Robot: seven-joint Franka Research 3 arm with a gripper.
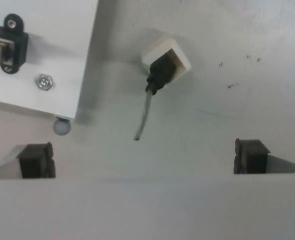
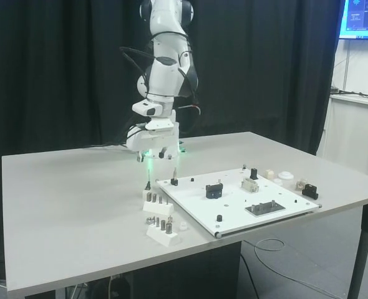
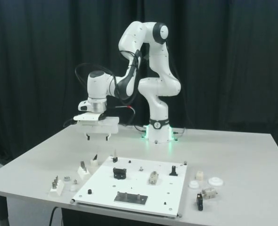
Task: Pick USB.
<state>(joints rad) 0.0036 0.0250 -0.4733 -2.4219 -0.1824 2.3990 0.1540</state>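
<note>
Black USB (image 1: 159, 73) plug sits upright in white holder (image 1: 166, 56) on bench (image 2: 72, 187), probably for top access. Tool (image 1: 143, 159) open, hovering above, holding nothing.

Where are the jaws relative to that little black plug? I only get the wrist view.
Observer: Well above it. The second room view shows them open in the air over the USB plug, touching nothing.
Operator: What else is near it?
Observer: White blocks holding small pegs, towards the table's front edge.
Operator: And where is the arm fixed?
Observer: Its base stands at the table's far side, with a green light at its foot.
</note>
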